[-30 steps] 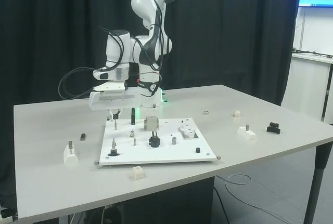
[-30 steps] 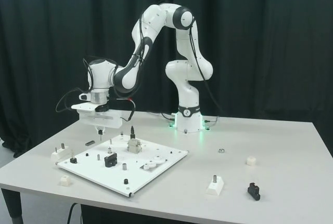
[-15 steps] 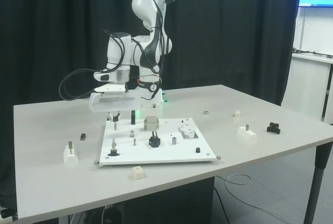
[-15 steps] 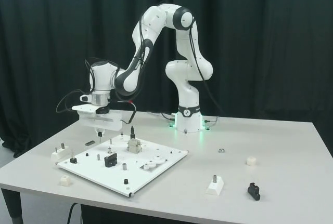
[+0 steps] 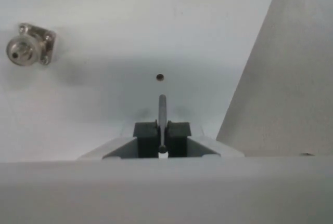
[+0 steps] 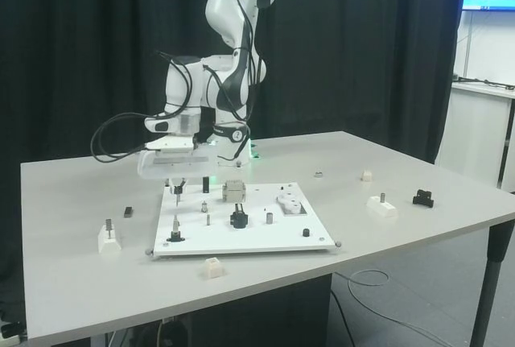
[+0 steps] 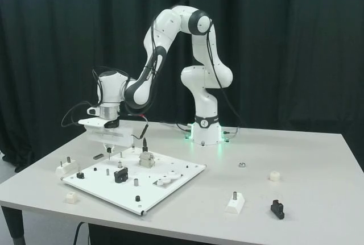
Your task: Insert round peg 1.
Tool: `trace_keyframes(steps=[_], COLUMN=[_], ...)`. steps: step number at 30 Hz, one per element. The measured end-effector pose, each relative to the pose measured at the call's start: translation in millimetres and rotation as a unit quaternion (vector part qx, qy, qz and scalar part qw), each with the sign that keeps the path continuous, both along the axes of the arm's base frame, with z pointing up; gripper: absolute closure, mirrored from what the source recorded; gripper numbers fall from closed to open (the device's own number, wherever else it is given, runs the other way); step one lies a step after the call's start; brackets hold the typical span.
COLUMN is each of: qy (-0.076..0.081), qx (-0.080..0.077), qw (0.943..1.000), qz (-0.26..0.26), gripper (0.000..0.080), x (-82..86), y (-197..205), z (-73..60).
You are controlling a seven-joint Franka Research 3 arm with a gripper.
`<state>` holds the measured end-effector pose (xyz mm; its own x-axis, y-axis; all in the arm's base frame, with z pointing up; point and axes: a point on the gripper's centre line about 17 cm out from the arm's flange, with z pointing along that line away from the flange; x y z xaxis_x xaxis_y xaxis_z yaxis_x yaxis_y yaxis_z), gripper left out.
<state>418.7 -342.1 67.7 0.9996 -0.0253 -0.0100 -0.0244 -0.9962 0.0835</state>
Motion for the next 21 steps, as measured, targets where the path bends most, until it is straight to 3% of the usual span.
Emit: trace_keyframes(steps=[21], qy=[0.005], qx=[0.003], qw=[1.0], qz=[0.001], gripper=[0.077], x=[3.1], y=[-6], z=[-14.0])
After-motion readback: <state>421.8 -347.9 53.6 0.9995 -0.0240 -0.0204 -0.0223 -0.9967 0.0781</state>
